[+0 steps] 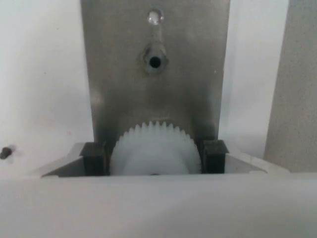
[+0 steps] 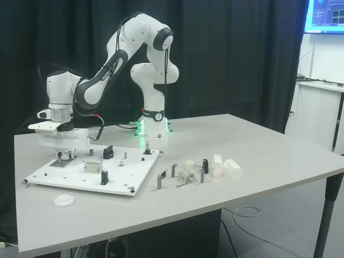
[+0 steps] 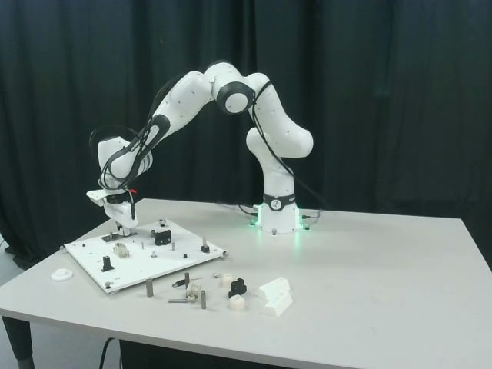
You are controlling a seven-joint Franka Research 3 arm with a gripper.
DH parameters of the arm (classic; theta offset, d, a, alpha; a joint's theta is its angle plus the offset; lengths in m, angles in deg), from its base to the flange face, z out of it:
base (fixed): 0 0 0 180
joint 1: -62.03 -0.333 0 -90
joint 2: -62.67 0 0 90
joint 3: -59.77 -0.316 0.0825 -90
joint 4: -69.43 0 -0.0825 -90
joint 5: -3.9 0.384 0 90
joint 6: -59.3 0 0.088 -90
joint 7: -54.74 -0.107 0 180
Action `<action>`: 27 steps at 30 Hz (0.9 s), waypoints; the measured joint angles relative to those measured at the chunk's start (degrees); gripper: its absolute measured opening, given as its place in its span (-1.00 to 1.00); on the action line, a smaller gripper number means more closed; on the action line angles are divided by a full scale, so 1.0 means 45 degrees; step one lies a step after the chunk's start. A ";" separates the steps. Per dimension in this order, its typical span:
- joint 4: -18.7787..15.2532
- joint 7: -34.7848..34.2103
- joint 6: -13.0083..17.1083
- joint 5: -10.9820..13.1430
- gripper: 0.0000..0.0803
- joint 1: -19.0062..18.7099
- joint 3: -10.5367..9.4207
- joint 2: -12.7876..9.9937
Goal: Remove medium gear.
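While the white toothed plastic gear [image 1: 155,151] sits between the two black finger pads [image 1: 94,157], the jaws [image 1: 155,158] appear closed on its rim, one pad at each side and both touching it as far as the wrist view shows. Beyond the jaws lies a grey metal plate [image 1: 156,79] with a short steel peg [image 1: 155,60] standing on it, and the gear seems clear of that peg. My judgement is that the grasp is made and the gear is probably lifted off its seat, so what is left is carrying it away from the white assembly board [image 2: 129,180] and setting it down on the grey desk [image 2: 269,161].

Much stays hidden. The gear's lower half is cut off by the arm's own white body in the wrist view. From both room views the jaws and the gear are too small to make out, so how high the gear hangs above the board cannot be told.
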 joint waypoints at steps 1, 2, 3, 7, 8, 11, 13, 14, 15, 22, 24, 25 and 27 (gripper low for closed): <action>0.0000 0.0000 0.0001 0.0000 0.31 0.0000 -0.0001 0.0000; 0.0000 0.0000 0.0002 0.0000 -0.01 0.0000 -0.0002 0.0000; 0.0000 0.0000 0.0003 0.0000 -0.01 0.0000 -0.0002 0.0000; -0.0001 0.0000 0.0006 0.0000 -0.01 0.0000 -0.0003 0.0000; -0.0001 0.0000 0.0007 0.0000 -0.01 0.0000 -0.0003 0.0000; -0.0001 0.0000 0.0016 0.0000 0.00 -0.0001 -0.0003 0.0000; -0.0001 0.0000 0.0024 0.0000 0.00 -0.0001 -0.0003 0.0001; -0.0001 0.0000 0.0028 0.0000 0.00 -0.0002 -0.0003 0.0002; -0.0001 0.0000 0.0032 0.0000 0.00 -0.0002 -0.0003 0.0003; -0.0012 0.0000 0.0016 -0.0001 0.00 -0.0007 0.0028 0.0065; -0.0023 0.0000 -0.0015 -0.0006 0.00 -0.0008 0.0048 0.0116; -0.0032 0.0000 -0.0038 -0.0013 -0.01 -0.0010 0.0064 0.0156; -0.0052 0.0000 -0.0098 -0.0027 -0.01 -0.0011 0.0100 0.0253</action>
